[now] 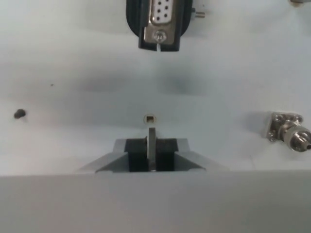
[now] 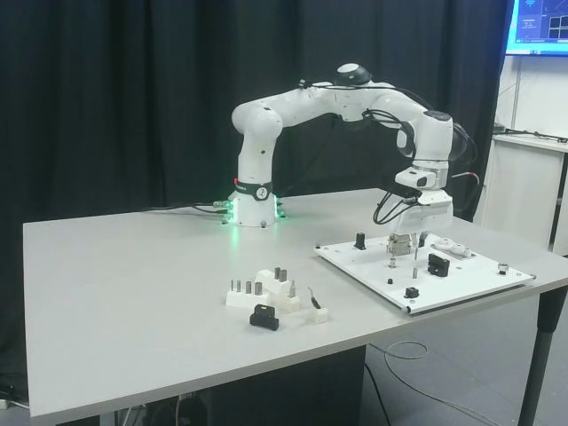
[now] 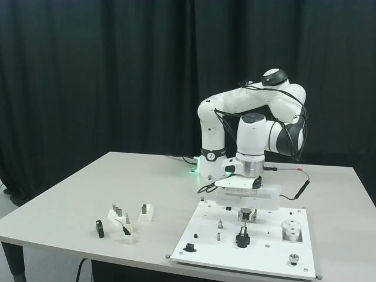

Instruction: Insert square peg 1.

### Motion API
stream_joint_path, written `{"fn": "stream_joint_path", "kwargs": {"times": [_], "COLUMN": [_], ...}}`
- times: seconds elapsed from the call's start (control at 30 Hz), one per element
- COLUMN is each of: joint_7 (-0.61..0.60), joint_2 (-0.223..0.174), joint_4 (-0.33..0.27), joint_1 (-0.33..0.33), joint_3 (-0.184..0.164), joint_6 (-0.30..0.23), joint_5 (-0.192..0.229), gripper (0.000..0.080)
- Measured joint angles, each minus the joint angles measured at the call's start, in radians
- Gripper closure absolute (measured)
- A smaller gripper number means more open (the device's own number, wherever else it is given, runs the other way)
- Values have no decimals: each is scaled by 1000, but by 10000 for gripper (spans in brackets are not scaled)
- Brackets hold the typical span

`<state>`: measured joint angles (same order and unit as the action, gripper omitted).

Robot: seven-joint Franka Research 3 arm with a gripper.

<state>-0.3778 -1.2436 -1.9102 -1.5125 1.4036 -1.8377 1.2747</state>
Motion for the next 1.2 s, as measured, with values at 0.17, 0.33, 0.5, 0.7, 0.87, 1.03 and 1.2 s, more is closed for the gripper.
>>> {"fn": "stream_joint_path", "kwargs": {"times": [0.17, 0.33, 0.5, 0.7, 0.87, 1.03, 1.2], "joint_7": [-1, -2, -3, -3, -3, -3, -3], "joint_2": [0, 0, 0, 0, 0, 0, 0], "joint_4": [0, -1, -1, -1, -1, -1, -2], "joint_1": [0, 0, 0, 0, 0, -1, -1], "joint_3": [-5, -10, -12, -12, -12, -13, -16], "joint_6": [-4, -13, -17, -17, -20, -28, -38], "joint_5": [7, 9, 9, 9, 9, 9, 9], "gripper": [772, 772, 772, 772, 772, 772, 772]}}
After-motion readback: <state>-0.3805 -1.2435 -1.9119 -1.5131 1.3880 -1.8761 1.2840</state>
